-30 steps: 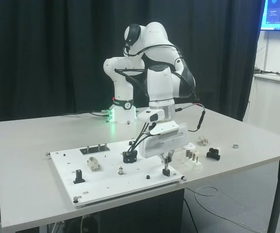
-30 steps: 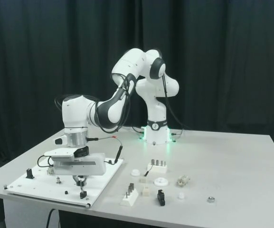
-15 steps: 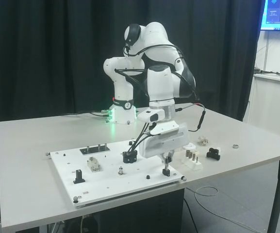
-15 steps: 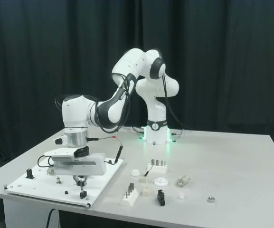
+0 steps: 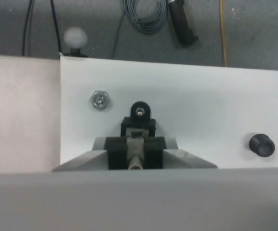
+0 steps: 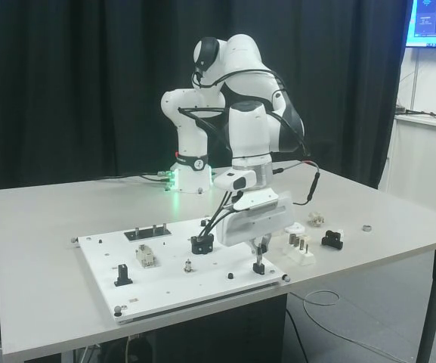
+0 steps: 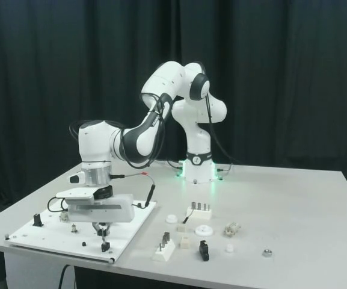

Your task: Insert Ethernet.

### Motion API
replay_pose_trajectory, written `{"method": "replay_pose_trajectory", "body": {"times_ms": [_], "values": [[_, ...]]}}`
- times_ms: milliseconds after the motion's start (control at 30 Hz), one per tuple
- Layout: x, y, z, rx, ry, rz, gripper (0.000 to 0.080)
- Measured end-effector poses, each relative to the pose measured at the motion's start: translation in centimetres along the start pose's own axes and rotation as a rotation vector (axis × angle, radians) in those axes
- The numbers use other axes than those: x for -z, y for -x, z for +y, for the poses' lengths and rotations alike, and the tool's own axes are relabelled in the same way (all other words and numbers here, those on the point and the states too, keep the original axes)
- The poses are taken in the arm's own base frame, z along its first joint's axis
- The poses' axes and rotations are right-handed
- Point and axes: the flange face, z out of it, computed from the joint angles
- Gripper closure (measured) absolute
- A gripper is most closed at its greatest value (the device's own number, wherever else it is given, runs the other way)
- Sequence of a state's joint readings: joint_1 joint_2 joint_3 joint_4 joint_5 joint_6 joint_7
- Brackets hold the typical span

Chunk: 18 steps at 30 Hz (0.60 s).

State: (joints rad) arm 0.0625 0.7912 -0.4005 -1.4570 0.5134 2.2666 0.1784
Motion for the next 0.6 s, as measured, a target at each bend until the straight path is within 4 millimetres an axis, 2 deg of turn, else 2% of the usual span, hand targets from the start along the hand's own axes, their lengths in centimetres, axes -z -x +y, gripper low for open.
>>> {"method": "replay_pose_trajectory", "body": {"times_ms": [600], "values": [[-0.15,0.11,0.32,-0.028,-0.015,-0.01,0.0733]]}}
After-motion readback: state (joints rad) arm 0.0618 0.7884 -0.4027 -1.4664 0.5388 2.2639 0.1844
